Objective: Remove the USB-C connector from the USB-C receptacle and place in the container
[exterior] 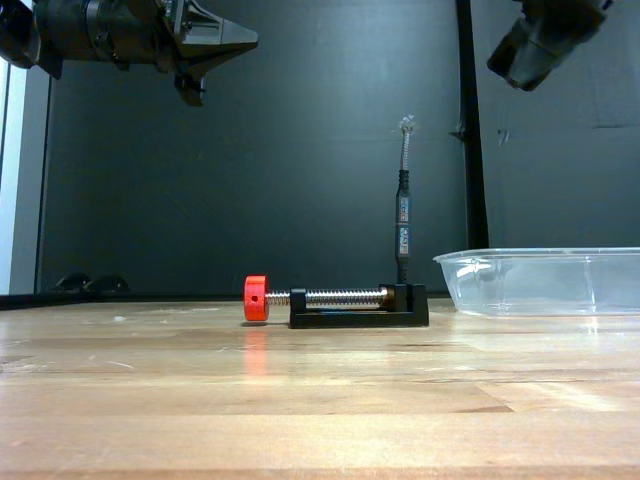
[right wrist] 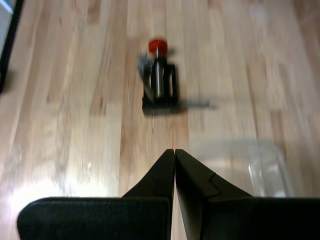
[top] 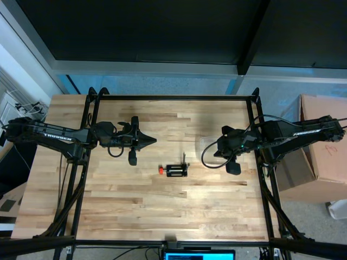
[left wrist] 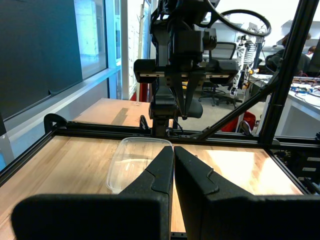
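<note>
USB-C connector point(exterior: 403, 225) stands upright in its receptacle point(exterior: 408, 296), well below and ahead of the right gripper point(right wrist: 174, 151), pinched closed and empty like the high left gripper point(left wrist: 173, 149) farther off; descending unopened would likely bend the plug sideways.

USB-C connector point(exterior: 403, 215) upright in clamp point(exterior: 355, 305), mid-surface point(top: 135, 200); container point(exterior: 540, 280) right of clamp. Left gripper point(top: 153, 141) high at left, right gripper point(right wrist: 174, 151) above container.

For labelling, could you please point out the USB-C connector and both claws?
USB-C connector point(exterior: 403, 230): low view, its body, upright in the USB-C receptacle point(exterior: 404, 291).
Left claw point(exterior: 250, 40): low view, shut tips, high over the table point(exterior: 320, 400).
Right claw point(right wrist: 174, 151): right wrist view, shut tips, above the table.
</note>
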Tool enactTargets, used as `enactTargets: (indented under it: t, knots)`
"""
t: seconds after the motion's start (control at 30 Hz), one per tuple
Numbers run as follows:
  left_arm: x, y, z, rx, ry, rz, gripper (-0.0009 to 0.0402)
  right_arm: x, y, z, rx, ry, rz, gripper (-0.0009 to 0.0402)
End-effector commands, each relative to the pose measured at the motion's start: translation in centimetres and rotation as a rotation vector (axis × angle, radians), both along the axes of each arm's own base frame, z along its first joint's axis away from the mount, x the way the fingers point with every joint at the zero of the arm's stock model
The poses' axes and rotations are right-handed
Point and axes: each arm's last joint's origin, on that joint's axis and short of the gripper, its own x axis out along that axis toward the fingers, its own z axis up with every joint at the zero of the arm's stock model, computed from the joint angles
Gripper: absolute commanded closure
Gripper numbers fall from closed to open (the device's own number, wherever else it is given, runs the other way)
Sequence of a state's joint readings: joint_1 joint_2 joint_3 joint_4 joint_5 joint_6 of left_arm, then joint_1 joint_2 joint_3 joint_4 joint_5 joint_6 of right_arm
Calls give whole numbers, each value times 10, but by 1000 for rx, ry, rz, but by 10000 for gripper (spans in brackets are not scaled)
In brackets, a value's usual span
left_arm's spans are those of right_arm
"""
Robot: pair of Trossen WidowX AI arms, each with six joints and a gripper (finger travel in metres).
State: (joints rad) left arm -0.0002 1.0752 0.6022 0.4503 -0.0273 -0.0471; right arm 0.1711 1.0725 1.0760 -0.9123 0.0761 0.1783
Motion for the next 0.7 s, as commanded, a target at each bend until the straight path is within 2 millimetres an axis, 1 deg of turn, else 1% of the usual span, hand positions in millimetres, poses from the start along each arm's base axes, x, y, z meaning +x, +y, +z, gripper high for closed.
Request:
enactTargets:
  t: [0.03,0.2,0.3,0.37,0.57,0.63,0.7]
  knots:
    - [0,0,0,0,-1,0,393,-1,1,-2,-7,44,2,393]
    - [0,0,0,0,-1,0,393,-1,2,-3,-1,45,-2,392]
    - [0,0,0,0,0,0,393,4,3,-7,4,67,-16,375]
    - [0,0,0,0,0,0,393,11,4,-12,8,92,-39,348]
    - [0,0,0,0,-1,0,393,41,11,-36,9,148,-54,245]
    - [0,0,0,0,-1,0,393,53,13,-43,13,146,-59,221]
    - [0,0,0,0,-1,0,393,63,15,-49,13,139,-59,208]
